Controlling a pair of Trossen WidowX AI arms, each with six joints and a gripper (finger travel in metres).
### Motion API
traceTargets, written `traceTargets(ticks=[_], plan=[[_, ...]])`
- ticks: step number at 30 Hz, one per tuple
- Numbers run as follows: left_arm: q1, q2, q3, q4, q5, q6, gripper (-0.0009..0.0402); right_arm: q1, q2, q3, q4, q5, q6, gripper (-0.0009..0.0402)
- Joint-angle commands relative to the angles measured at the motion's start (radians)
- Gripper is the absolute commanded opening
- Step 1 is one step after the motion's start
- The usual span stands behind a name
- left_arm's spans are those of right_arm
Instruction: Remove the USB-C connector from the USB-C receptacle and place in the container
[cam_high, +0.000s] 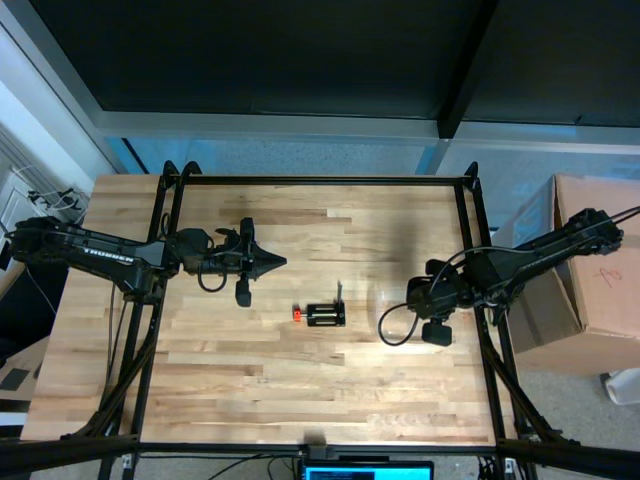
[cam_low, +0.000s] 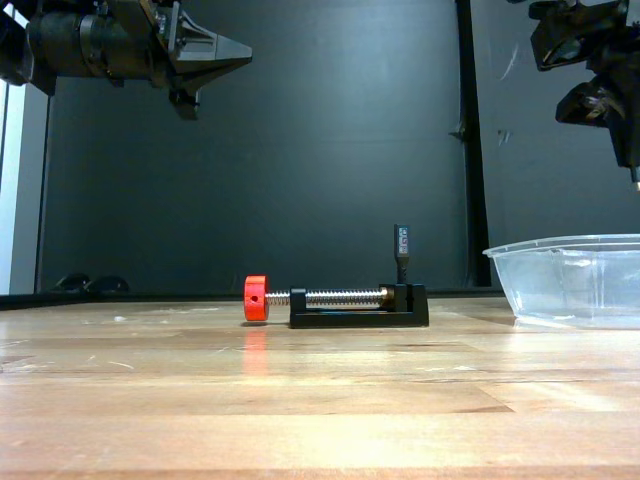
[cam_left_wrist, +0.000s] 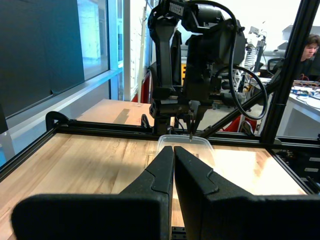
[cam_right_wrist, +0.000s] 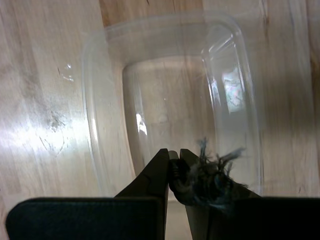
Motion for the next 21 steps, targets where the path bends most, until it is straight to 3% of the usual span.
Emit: traceTargets(ticks=[1,6,10,21], plan=[[0.0,0.0,0.0,-0.001,0.0,0.0,0.0,0.002,0.0,0.0,0.001,0.005,0.005,0.0082],[0.0,0.0,0.0,0.0,0.0,0.0,0.0,0.003,0.0,0.0,0.001,0.009,0.005,0.0152],[0.0,0.0,0.0,0.0,0.0,0.0,0.0,0.004,0.0,-0.002,0.001,0.01,0.005,0.0184],[0.0,0.0,0.0,0.0,0.0,0.0,0.0,0.004,0.0,-0.002,0.017,0.034,-0.003,0.0192]])
